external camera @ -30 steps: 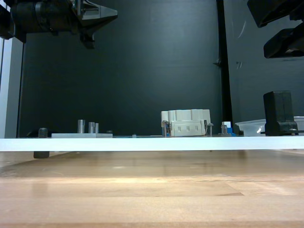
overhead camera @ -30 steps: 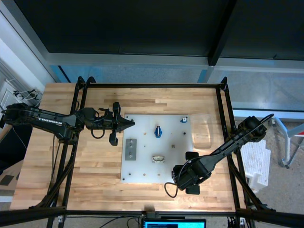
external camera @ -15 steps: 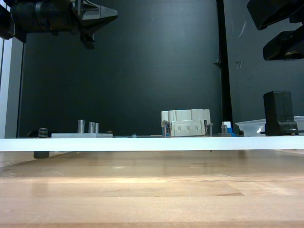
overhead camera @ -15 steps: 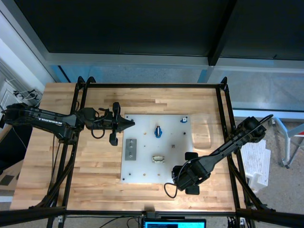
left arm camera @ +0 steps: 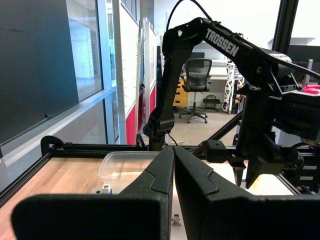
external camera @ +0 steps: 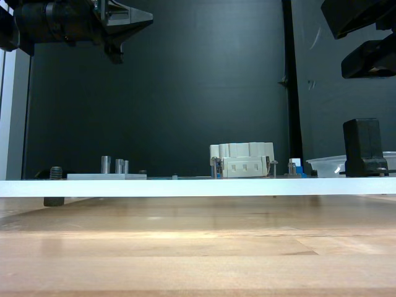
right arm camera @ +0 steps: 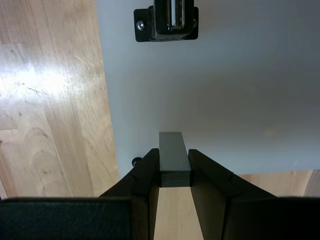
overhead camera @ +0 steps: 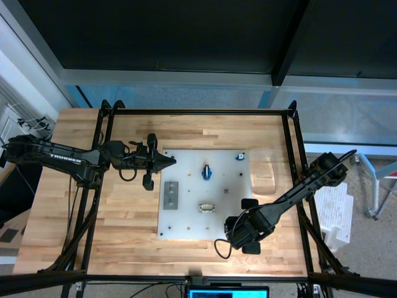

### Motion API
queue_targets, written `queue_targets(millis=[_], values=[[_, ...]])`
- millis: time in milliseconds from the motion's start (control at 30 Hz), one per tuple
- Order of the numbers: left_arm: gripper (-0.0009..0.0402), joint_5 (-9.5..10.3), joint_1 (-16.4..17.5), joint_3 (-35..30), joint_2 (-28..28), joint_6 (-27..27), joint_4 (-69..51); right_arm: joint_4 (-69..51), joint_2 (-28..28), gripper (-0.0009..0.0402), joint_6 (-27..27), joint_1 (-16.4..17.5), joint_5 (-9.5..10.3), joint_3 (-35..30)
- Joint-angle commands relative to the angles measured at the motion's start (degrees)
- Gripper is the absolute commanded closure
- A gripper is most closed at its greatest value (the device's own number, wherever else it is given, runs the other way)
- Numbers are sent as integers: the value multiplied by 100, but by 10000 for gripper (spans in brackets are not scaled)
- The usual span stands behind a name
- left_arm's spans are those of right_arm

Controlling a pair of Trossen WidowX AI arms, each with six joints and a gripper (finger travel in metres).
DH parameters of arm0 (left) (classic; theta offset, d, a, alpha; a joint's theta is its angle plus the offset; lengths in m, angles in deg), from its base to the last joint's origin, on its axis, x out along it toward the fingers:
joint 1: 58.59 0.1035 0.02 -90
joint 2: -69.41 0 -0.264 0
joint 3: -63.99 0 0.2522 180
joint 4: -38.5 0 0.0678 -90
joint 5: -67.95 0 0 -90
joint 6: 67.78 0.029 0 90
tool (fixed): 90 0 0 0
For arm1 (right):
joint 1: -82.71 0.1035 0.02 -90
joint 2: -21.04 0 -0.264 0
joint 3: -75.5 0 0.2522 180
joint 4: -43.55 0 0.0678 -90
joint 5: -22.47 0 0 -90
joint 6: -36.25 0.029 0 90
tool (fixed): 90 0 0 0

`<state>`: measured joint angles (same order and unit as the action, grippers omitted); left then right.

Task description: Pick the 16mm bar and install on taskboard

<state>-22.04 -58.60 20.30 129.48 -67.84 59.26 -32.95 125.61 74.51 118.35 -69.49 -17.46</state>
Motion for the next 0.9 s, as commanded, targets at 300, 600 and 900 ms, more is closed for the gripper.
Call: queue_targets(millis=[300,600,900], values=[[393,0,0,-2,2,0,2,46,-7,389,0,0,-15,74],[393,0,0,-2,2,0,2,24,-11,389,2,0,0,52],[393,0,2,-2,2,0,2,-35,-13,389,7,0,9,7]])
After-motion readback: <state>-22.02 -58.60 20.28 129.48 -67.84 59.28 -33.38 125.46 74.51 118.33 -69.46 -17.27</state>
